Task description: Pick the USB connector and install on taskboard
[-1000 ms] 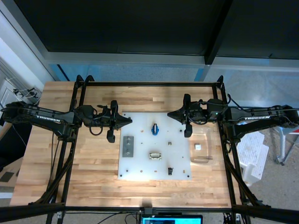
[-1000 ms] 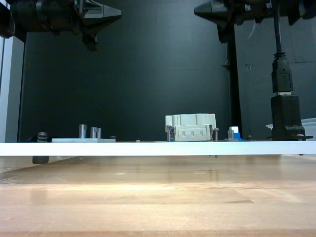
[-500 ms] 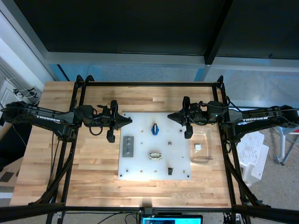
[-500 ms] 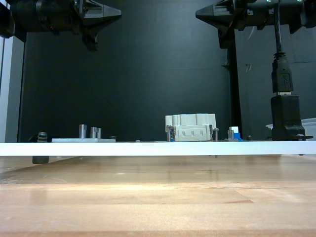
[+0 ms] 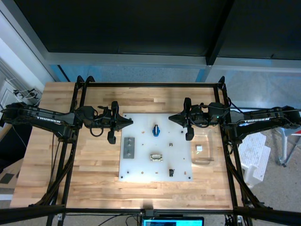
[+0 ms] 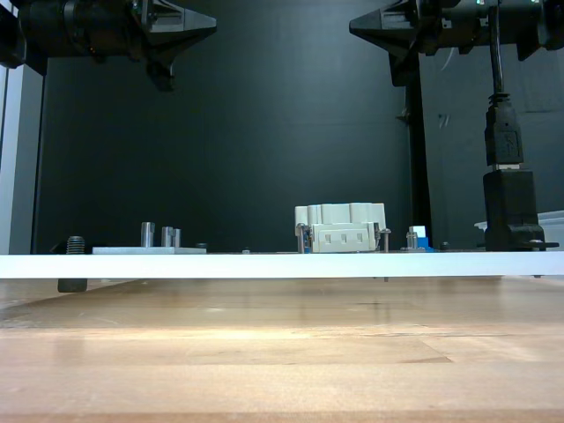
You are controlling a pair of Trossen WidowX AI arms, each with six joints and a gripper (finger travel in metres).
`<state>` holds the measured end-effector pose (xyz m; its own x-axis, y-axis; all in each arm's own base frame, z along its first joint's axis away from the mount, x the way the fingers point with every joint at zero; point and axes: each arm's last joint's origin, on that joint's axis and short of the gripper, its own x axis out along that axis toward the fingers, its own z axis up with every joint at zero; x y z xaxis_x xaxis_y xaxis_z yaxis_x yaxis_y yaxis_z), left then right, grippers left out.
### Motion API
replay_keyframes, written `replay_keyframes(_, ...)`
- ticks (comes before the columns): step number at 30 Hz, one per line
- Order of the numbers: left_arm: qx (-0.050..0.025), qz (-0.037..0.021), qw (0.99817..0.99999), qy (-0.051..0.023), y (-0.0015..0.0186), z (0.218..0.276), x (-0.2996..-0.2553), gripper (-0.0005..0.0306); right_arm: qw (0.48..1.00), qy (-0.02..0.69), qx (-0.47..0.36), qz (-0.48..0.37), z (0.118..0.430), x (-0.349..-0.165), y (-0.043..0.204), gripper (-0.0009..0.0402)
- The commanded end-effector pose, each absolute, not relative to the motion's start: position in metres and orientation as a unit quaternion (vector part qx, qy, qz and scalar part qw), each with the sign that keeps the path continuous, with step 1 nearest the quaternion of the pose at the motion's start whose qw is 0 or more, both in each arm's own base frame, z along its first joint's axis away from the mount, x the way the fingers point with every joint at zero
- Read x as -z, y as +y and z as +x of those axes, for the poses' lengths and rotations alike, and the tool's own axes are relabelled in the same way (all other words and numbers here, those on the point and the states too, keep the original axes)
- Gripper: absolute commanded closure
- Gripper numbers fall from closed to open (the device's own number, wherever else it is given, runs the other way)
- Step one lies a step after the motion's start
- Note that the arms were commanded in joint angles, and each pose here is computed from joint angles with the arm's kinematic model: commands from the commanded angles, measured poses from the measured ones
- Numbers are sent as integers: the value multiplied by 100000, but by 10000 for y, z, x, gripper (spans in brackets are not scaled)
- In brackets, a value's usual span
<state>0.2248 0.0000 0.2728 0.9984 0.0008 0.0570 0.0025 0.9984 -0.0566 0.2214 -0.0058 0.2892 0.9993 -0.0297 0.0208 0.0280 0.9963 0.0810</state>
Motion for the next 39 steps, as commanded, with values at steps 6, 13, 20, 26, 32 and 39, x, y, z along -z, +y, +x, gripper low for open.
replay_keyframes(6, 61, -2813, 99920, -2831, 0, 2249, -2727, 300, 99923, -1090, 1431, 3489, 2215, -2888, -54, 393)
replay_keyframes(13, 61, -2813, 99920, -2851, 0, 2248, -2728, 300, 99923, -1220, 1331, 3490, 2213, -2883, -49, 393)
replay_keyframes(20, 42, -2814, 99920, -2832, 0, 2249, -2727, 300, 99926, -932, 1284, 3493, 2213, -2873, -45, 393)
replay_keyframes(26, 61, -2813, 99920, -2851, 0, 2249, -2728, 300, 99926, -796, 1174, 3571, 2214, -2869, -40, 393)
replay_keyframes(32, 42, -2812, 99920, -2832, 1, 2249, -2727, 300, 99925, -753, 1003, 3668, 2248, -2849, -33, 393)
replay_keyframes(39, 42, -2814, 99920, -2832, 0, 2249, -2727, 300, 99926, -823, 848, 3650, 2248, -2850, -26, 393)
